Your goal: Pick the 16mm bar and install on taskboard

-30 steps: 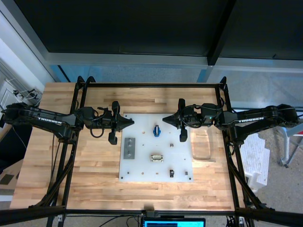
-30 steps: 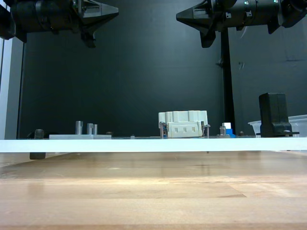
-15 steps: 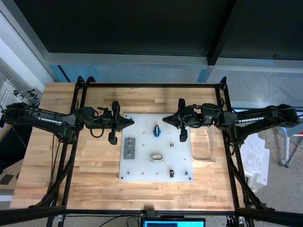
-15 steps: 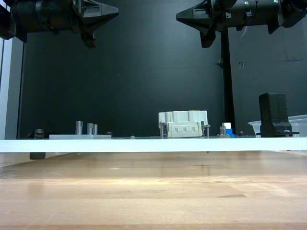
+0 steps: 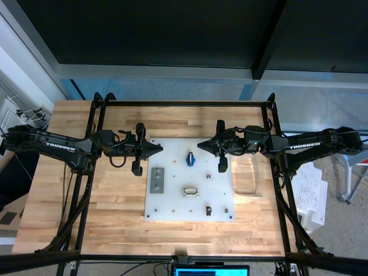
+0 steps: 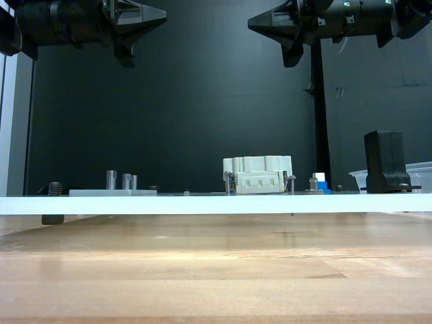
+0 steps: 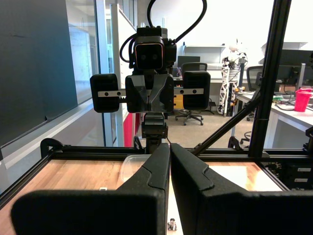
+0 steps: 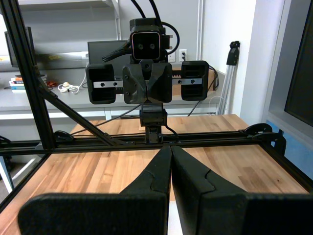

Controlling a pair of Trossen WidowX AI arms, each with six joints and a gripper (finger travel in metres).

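- The left gripper [image 5: 160, 148] hung high over the taskboard's [image 5: 172, 210] far-left corner and pointed inward. Its jaws were closed on nothing, the two fingers meeting along a thin seam in the left wrist view.
- The right gripper [image 5: 200, 145] hung at like height over the board's far edge, facing the left one. Its jaws were likewise closed and empty.
- The two tips were apart, with the blue knob [image 5: 191, 158] on the board below the gap between them.
- The taskboard lay flat in the middle of the wooden table [image 5: 86, 201], well below both grippers.
- On the board sat the grey two-hole block [image 5: 157, 179] near its left edge, the metal connector [image 5: 191, 192] at its centre and a small black part [image 5: 210, 210] towards its near-right corner.
- Short metal pegs [image 6: 110, 179] stood upright at the grey block in the low view. Whether one of them was the 16mm bar could not be told, and neither gripper held it.
- A clear plastic tray [image 5: 247, 175] lay on the table just beside the board's right edge, beneath the right arm.
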